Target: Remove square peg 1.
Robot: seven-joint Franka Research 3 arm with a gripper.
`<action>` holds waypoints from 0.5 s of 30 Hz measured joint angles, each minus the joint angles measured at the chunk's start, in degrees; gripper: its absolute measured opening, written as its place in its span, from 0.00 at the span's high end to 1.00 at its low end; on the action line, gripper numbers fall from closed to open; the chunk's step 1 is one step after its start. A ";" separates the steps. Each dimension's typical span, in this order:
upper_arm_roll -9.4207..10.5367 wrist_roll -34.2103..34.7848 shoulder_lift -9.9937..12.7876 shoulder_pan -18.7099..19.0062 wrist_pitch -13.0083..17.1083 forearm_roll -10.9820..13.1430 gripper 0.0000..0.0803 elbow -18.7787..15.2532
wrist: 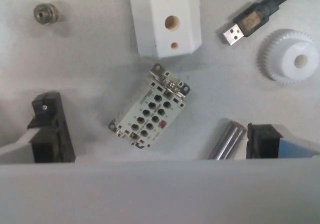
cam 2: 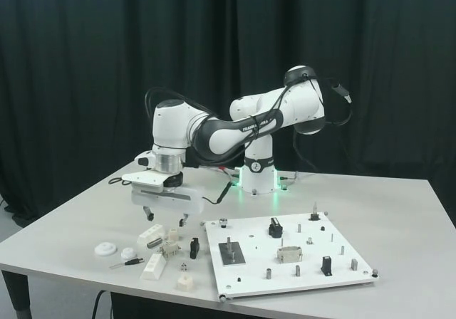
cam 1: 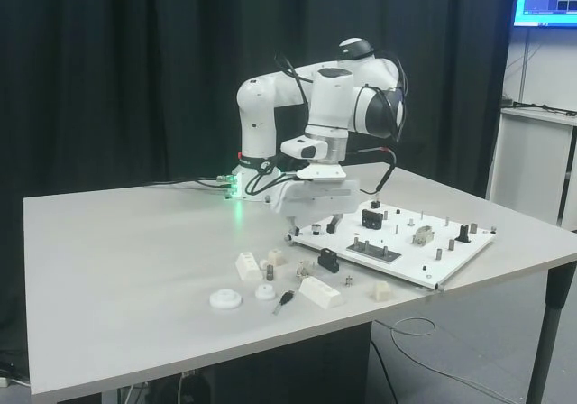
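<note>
My gripper is open and holds nothing. Its black fingers stand wide apart above loose parts on the grey table. Below it lie a white multi-pin connector and a metal cylinder. In the second room view the gripper hangs over these parts, beside the white board and apart from it. Several small pegs stand on the board; one upright peg rises from a grey plate. I cannot tell which one is square peg 1.
Under the wrist also lie a white block with holes, a USB plug, a white gear and a small metal nut. More white blocks and gears sit near the table's front edge.
</note>
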 joint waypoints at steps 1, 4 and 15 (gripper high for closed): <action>0.01 0.00 0.00 0.04 -0.12 0.00 0.00 0.02; 0.01 0.00 -0.01 0.22 -0.83 0.00 0.00 0.16; 0.01 0.85 -0.51 2.24 -3.50 0.10 0.00 0.52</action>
